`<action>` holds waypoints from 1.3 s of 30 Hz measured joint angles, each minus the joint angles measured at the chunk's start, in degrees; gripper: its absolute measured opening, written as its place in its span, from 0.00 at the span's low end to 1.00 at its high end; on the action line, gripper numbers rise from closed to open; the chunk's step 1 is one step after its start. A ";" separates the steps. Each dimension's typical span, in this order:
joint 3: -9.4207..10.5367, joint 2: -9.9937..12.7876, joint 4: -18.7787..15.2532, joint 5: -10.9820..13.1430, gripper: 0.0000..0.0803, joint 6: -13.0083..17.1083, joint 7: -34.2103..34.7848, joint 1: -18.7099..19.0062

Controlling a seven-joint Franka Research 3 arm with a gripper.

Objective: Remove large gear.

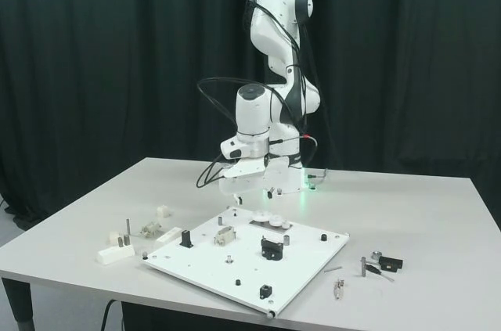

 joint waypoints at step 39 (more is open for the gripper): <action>0.41 4.81 -0.14 -1.69 1.00 0.10 7.12 3.22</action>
